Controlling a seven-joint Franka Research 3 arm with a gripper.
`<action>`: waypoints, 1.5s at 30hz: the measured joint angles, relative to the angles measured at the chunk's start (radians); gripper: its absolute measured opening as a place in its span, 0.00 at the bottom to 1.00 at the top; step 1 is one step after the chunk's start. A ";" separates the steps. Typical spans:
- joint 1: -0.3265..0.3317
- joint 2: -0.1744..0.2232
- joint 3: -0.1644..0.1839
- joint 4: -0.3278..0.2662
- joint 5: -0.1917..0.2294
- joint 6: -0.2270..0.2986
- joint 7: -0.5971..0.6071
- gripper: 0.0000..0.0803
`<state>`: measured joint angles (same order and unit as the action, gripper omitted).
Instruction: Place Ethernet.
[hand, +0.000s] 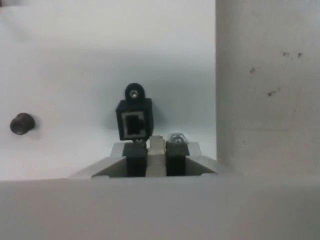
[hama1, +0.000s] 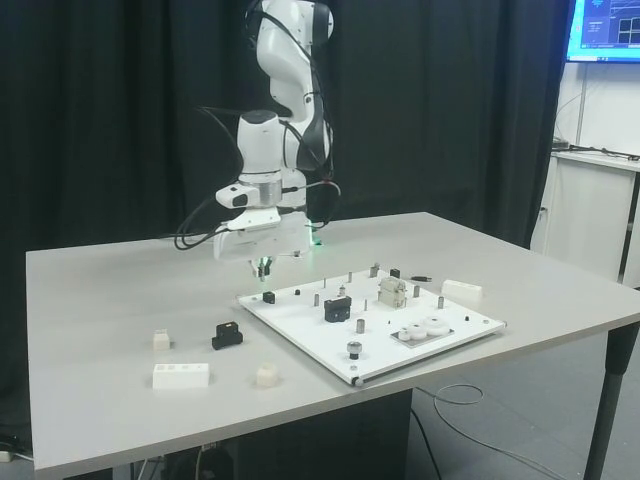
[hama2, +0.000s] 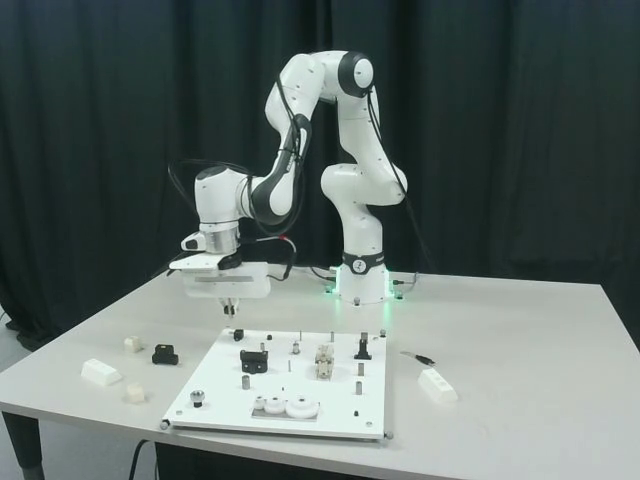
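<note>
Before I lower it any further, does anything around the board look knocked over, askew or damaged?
Nothing stands out. The gripper holds the Ethernet plug above the black socket at the corner of the white board. The board's fixtures stand upright, and the loose blocks lie apart on the table.

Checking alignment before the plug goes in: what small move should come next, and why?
Probably a slow descent. The pincer holds the Ethernet plug just short of the black socket on the white board, nearly in line in the wrist view; the room views show it hanging above the board's corner.
</note>
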<state>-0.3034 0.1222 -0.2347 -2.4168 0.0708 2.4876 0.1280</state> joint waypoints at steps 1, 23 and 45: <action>0.000 0.001 -0.002 0.000 0.000 0.001 0.000 0.10; 0.000 0.012 -0.018 0.018 -0.006 0.012 0.000 0.10; -0.004 0.035 -0.036 0.073 -0.007 0.081 -0.023 0.10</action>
<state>-0.3069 0.1577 -0.2708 -2.3442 0.0638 2.5687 0.1051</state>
